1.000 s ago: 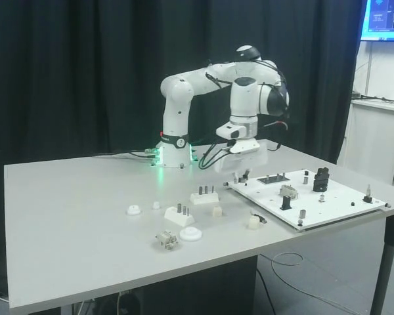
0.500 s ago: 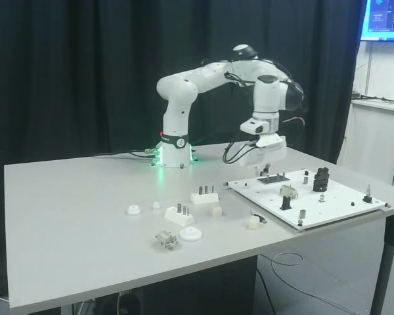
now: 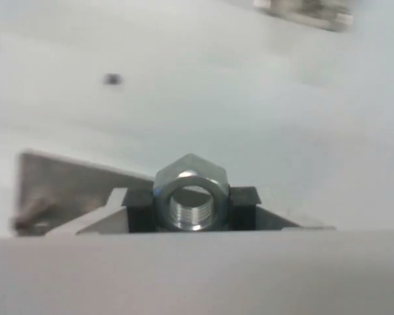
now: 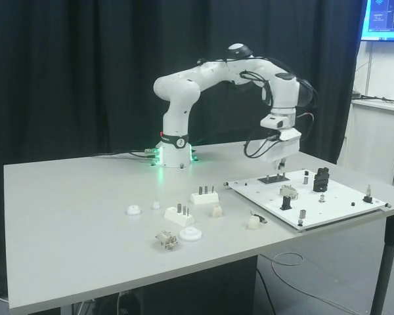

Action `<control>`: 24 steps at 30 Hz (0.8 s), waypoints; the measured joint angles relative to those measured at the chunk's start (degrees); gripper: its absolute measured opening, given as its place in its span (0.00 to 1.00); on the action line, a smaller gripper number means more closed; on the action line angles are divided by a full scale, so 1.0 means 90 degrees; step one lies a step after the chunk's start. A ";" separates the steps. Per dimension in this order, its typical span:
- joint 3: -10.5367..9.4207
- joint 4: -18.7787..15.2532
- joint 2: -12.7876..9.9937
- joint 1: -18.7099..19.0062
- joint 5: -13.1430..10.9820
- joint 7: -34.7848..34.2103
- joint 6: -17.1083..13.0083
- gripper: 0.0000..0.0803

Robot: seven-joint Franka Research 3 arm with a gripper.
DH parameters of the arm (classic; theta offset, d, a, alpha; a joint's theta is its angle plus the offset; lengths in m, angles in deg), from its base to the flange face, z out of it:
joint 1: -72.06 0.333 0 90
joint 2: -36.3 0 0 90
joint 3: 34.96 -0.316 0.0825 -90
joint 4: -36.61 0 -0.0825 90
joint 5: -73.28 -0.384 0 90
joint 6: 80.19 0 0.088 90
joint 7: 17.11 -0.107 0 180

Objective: Insert bolt 4.

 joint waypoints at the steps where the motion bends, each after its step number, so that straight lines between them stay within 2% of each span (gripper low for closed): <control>1: -0.0001 0.0024 0.0006 0.0065 0.0000 0.0005 -0.0008 0.28; 10: -0.0087 0.0358 0.0044 0.0584 -0.0025 0.0008 -0.0015 0.28; 24: -0.0483 0.0965 0.0077 0.0946 -0.0028 0.0088 -0.0205 0.28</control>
